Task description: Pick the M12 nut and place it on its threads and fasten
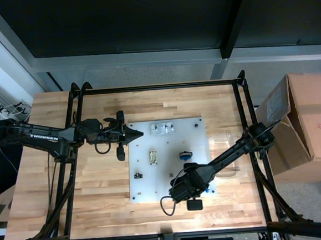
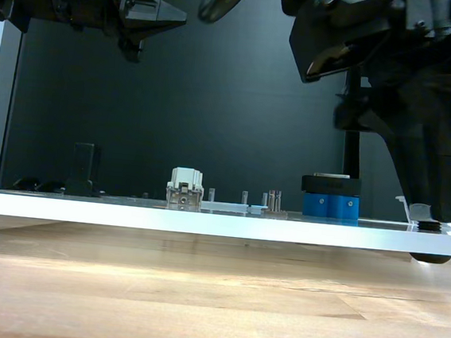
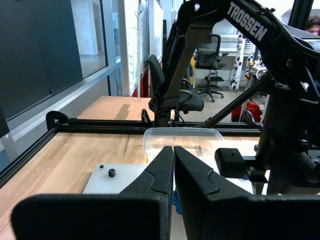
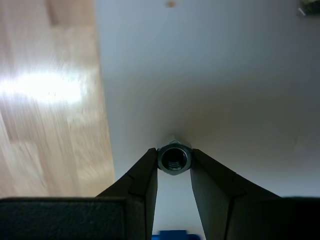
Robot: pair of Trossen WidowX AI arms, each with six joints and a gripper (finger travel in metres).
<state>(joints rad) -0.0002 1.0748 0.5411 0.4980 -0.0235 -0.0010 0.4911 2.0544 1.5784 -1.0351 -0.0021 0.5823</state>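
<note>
Presently the small silver hexagonal nut [image 4: 174, 156] is gripped between the fingertips of the right arm's black claw [image 4: 173, 161]. Its threaded bore is turned towards the wrist camera. It is held low over the flat white task board [image 1: 146, 182], close to that board's near edge. What seems to be the short black ribbed stud [image 2: 428, 226] is glimpsed just beneath that claw, but whether the nut is on its stud cannot be told. The left arm's black claw [image 1: 135, 134] is pressed fully closed on nothing, high above the board's far left edge. The board is carried by a pale wooden desk [image 1: 100, 202].
</note>
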